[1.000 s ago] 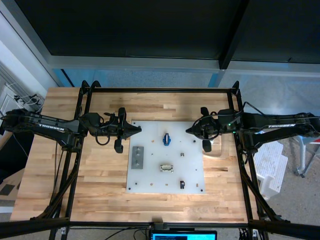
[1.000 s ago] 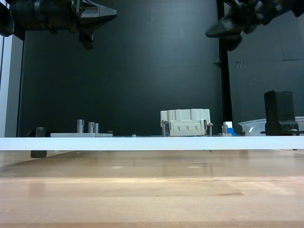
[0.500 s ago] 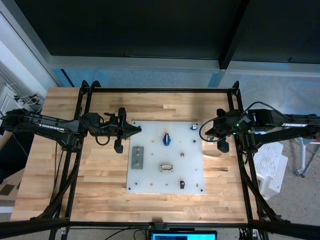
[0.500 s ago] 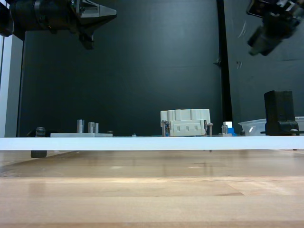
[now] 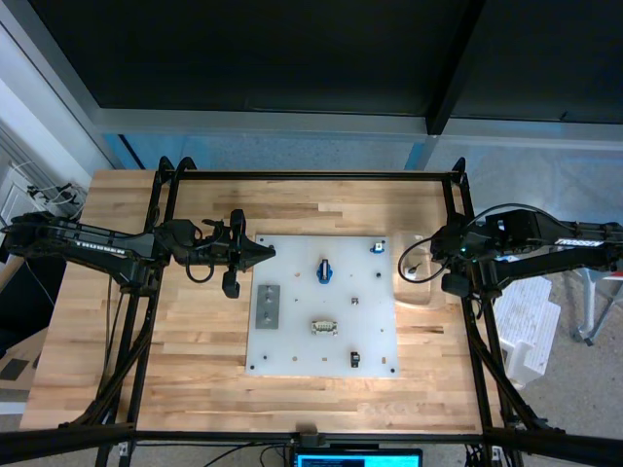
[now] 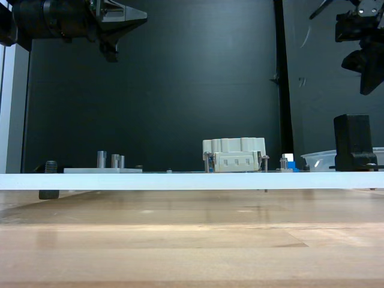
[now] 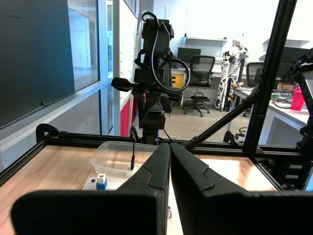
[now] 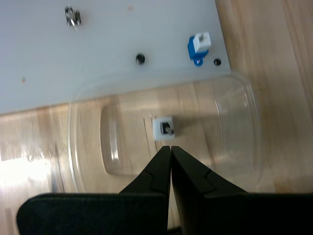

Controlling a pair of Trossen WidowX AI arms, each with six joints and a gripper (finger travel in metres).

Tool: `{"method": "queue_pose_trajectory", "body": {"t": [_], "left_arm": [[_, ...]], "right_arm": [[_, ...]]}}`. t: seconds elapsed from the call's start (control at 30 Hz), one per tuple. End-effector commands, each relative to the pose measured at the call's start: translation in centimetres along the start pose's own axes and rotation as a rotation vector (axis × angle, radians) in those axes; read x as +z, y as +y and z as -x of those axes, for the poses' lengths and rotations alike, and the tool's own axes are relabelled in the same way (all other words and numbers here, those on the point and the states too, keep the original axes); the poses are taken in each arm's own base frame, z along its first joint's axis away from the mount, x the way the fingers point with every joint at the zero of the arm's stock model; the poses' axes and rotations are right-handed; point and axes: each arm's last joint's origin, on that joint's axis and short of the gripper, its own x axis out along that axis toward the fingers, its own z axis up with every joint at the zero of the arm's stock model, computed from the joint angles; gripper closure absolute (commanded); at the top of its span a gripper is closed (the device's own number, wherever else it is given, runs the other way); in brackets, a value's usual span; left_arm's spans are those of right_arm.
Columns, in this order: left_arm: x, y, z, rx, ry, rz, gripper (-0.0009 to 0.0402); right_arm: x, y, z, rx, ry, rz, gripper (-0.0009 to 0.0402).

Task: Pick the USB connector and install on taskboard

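Swinging out from over the taskboard (image 5: 292, 341) in the last second, the right gripper (image 8: 170, 147) now hangs past the board's right edge, above a clear tray (image 8: 253, 137) lying just beside that edge. Its fingers are pressed together on nothing. The USB connector (image 8: 163, 128), a small white block, lies in the tray beneath the fingertips. I'd say the pick is being lined up, and the fingers must part first. The left gripper (image 7: 169, 145), likewise closed and empty, hovers above the board's left edge.

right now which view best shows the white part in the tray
Right wrist view: right gripper, jaws shut, looks straight down on the white part. Other views show only its tray. Left gripper hangs above the taskboard edge.
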Motion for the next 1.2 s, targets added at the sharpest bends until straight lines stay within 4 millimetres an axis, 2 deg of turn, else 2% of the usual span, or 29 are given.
{"method": "queue_pose_trajectory", "body": {"t": [0.03,0.23,0.57,1.2], "left_arm": [[0.0,0.0,0.0,0.0,-0.001,0.0,0.0393],[0.0,0.0,0.0,0.0,-0.001,0.0,0.0393],[0.0,0.0,0.0,0.0,-0.001,0.0,0.0393],[0.0,0.0,0.0,0.0,-0.001,0.0,0.0393]], "right_arm": [[-0.3,0.0,-0.4,0.0,0.03,0.027,0.0389],[-0.8,0.2,-1.9,-0.002,0.095,0.047,0.0353],[0.5,-0.3,-3.3,-0.029,0.145,0.043,0.0291],[2.4,-0.4,-7.6,-0.005,0.222,0.04,0.0253]]}}
